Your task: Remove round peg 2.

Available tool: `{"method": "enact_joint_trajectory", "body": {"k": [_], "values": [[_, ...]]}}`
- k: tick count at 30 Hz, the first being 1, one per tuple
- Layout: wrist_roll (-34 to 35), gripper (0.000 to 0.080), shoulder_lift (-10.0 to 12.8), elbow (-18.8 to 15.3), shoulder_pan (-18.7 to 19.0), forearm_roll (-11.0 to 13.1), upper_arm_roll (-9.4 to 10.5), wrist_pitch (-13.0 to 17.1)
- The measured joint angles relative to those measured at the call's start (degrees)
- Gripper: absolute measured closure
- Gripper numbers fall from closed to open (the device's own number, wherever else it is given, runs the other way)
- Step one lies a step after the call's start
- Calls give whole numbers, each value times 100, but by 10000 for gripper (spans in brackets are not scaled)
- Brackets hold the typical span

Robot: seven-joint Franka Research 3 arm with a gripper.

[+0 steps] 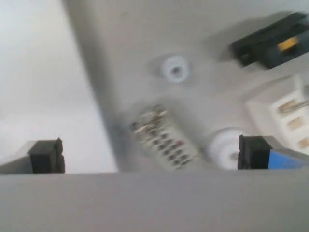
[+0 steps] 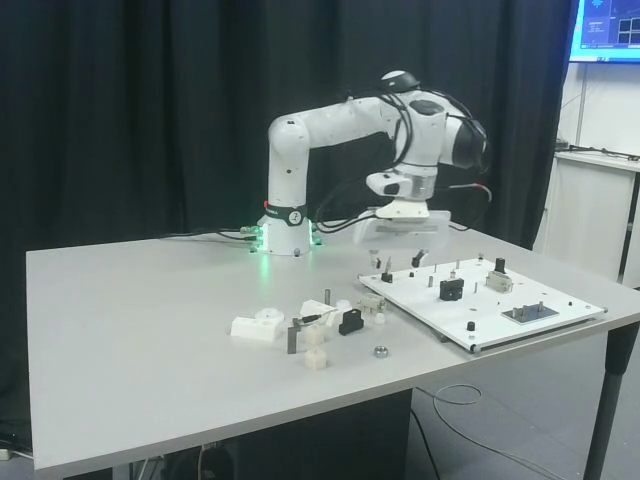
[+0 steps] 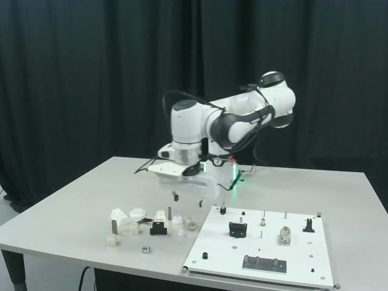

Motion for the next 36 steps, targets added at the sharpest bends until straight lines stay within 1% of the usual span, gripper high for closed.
{"method": "enact_joint_trajectory", "body": {"k": [10,21,28,36], "values": [[780,3,-75,-194,818,0,22,23],[1800,3,-195,-255,1667,6,102,23],[2397,3,-207,-302,2195,9,142,32],[2996,3,-207,-426,2801,10,198,157]]}}
